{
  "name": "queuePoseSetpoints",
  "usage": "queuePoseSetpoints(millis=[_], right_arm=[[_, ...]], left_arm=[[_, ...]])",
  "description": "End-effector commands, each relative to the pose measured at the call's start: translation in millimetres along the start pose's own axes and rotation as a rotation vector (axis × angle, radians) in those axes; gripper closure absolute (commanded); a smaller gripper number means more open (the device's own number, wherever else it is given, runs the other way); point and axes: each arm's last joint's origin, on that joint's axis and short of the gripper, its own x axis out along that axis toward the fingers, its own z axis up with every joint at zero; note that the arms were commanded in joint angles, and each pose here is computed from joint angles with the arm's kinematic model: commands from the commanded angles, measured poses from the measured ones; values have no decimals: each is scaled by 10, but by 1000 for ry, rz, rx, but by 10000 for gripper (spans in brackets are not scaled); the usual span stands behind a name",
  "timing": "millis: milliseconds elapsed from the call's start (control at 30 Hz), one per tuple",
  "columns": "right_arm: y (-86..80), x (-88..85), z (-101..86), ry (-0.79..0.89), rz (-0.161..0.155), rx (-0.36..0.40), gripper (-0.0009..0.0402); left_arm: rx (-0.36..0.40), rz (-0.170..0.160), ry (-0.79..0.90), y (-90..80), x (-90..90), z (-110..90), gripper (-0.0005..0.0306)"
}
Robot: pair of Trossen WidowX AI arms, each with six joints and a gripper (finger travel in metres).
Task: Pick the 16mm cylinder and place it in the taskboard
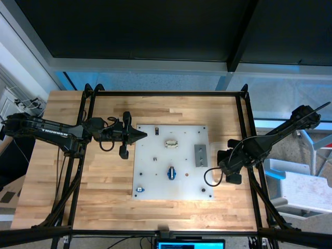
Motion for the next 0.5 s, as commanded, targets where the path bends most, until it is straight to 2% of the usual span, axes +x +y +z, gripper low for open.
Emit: queuePoseSetpoints(millis=[33,233,500], right_arm=[[18,37,2,2,-9,-3,206],[40,55,1,-4,-30,-8,171],[50,100,-26,-2,-47,13,166]], left_arm=[[0,0,0,1,1,0,300],[0,0,0,1,1,0,300],[0,0,0,1,1,0,300]])
